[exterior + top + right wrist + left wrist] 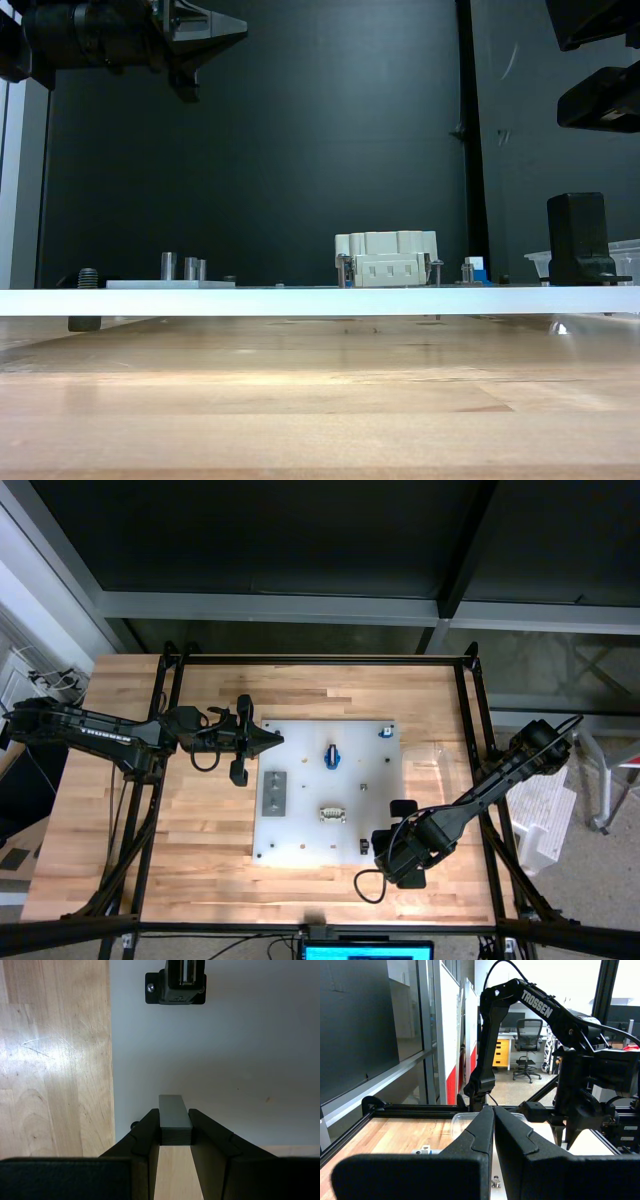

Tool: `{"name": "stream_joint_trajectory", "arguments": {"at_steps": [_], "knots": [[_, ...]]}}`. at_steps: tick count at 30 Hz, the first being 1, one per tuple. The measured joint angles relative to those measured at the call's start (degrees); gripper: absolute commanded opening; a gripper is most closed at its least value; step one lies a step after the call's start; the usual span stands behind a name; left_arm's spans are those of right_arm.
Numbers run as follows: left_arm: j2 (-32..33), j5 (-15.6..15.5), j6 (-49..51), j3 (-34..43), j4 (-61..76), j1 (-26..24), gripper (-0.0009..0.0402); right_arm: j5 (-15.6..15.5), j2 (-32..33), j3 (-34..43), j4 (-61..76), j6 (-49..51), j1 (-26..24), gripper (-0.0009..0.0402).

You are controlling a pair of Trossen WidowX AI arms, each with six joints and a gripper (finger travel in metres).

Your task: Pick the 16mm bar and install on taskboard

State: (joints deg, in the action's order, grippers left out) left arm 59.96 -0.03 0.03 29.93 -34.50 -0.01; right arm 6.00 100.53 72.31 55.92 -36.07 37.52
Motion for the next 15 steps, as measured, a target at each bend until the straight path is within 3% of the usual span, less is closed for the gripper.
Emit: {"name": "stream_joint_trajectory", "arguments": {"at_steps": [15], "knots": [[0.02, 0.00, -0.02, 0.00, 0.00, 0.00, 0.0000, 0.00, 0.02, -0.11, 0.15, 0.44, -0.04, 0.0002]]}}
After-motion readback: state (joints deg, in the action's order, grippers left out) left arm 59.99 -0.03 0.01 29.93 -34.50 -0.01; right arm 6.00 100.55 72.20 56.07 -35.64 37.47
